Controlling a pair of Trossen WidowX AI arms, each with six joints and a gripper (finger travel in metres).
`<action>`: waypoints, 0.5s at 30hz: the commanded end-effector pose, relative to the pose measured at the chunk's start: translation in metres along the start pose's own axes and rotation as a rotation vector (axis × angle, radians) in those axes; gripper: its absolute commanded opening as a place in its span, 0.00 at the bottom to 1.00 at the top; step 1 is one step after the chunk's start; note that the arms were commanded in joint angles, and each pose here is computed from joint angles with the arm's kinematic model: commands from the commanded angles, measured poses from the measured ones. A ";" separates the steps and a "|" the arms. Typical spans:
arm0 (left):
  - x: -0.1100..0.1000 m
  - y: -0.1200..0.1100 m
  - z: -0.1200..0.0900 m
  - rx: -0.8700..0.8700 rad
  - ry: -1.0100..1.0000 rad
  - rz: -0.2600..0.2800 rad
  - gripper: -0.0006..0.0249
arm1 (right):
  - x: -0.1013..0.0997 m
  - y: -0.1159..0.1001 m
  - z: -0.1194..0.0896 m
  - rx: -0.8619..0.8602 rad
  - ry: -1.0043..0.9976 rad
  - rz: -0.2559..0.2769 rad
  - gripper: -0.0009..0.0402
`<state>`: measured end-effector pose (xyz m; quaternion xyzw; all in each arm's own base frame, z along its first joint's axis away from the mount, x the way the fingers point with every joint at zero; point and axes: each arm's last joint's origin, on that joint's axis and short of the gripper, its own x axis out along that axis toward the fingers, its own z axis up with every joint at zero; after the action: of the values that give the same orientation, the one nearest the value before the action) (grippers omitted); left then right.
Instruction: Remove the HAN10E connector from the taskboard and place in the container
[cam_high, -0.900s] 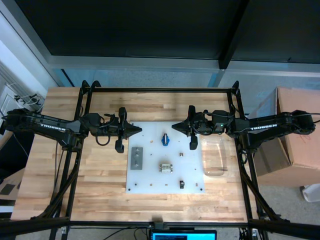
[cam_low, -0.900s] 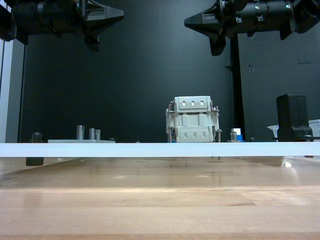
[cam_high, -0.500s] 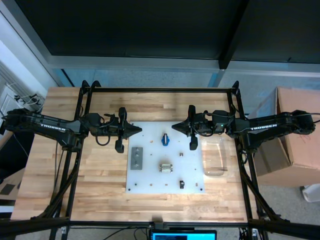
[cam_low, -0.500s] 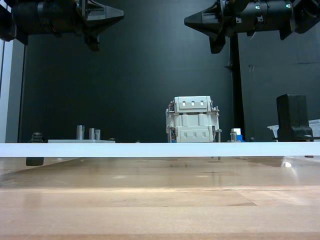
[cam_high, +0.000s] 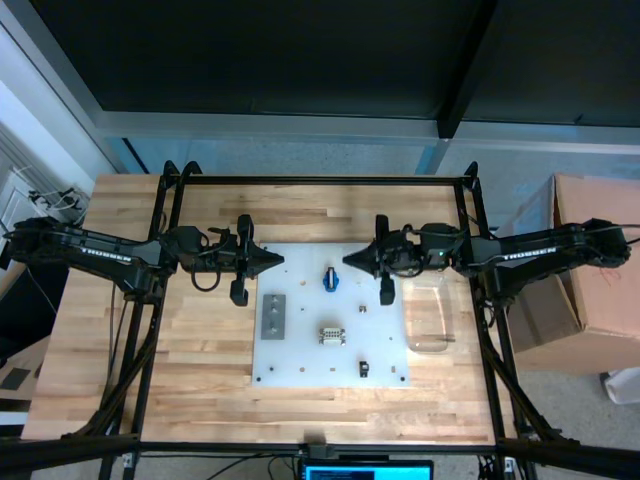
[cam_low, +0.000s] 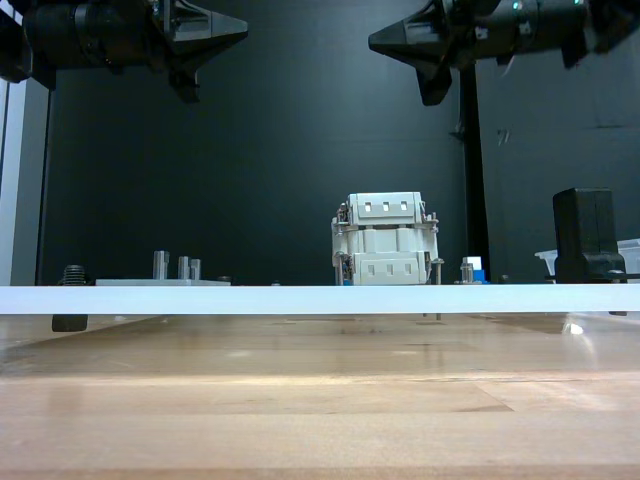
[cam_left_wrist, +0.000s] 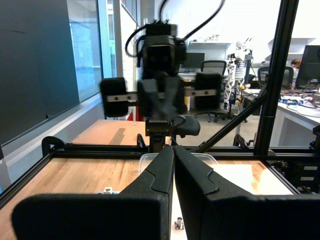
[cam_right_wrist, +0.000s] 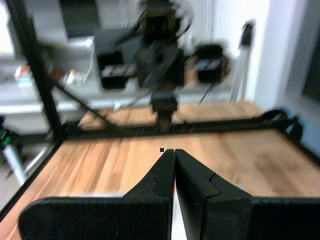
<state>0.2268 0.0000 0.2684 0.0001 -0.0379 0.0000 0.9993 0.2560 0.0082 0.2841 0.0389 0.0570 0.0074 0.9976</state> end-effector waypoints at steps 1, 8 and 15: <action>0.000 0.000 0.000 0.000 0.000 0.000 0.02 | 0.007 0.012 0.006 -0.003 0.141 0.012 0.02; 0.000 0.000 0.000 0.000 0.000 0.000 0.03 | 0.022 0.040 0.020 -0.017 0.421 0.043 0.02; 0.000 0.000 0.000 0.000 0.000 0.000 0.03 | 0.034 0.057 0.035 0.000 0.606 0.047 0.02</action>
<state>0.2269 0.0000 0.2685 -0.0001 -0.0379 0.0000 0.9993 0.2912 0.0606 0.3174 0.0372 0.3344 0.0416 0.9408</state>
